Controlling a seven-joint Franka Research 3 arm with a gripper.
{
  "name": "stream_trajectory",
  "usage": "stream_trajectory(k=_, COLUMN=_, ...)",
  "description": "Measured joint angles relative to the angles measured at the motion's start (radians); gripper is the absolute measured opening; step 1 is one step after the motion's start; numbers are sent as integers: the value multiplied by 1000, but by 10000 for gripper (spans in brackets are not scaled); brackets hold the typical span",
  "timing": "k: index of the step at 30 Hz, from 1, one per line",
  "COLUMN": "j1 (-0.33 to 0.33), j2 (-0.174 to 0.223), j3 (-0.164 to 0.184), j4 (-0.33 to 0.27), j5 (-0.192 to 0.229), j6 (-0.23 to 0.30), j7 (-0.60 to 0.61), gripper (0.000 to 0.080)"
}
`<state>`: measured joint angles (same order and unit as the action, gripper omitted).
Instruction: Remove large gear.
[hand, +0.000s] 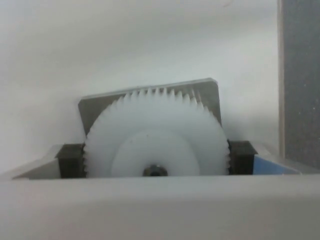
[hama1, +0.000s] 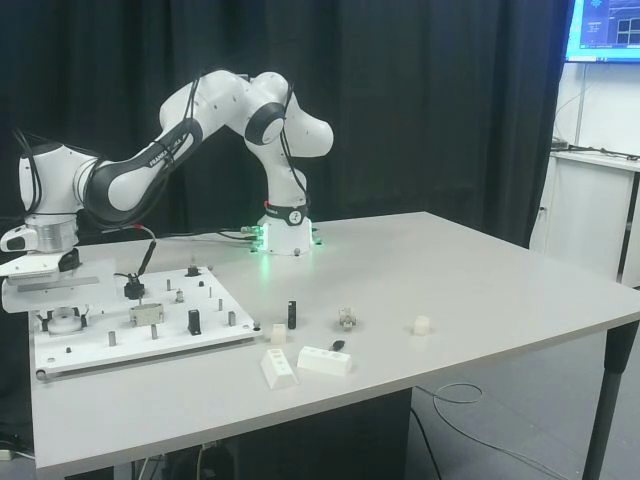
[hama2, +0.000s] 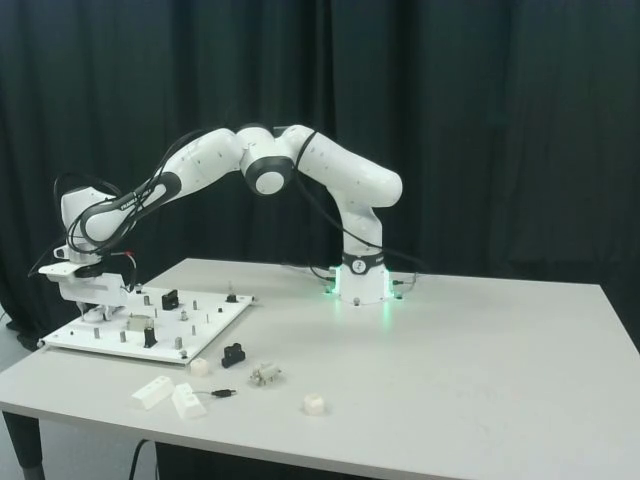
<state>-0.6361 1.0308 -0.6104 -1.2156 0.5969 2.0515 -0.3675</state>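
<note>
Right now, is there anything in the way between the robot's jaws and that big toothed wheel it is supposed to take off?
Nothing visible stands in the way. In the wrist view the large gear sits squarely between the two black fingertips, one on each side of it. From the room, the gripper hangs directly over the gear at the edge of the white board.

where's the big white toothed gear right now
The large white toothed gear fills the wrist view, between the two black fingertips; in the first room view it sits under the gripper at the white board's far-left end.

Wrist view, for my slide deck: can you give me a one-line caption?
Large white gear seen close up between the two black fingertips of the gripper.
</note>
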Motion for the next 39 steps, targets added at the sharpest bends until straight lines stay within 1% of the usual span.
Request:
stream_trajectory(k=30, j1=3, j2=0, j3=-3, j4=-1, j5=0, j6=1, j7=5, gripper=599)
stream_trajectory(k=39, j1=6, j2=0, j3=-4, j4=-1, j5=-2, j6=4, j7=60, gripper=598)
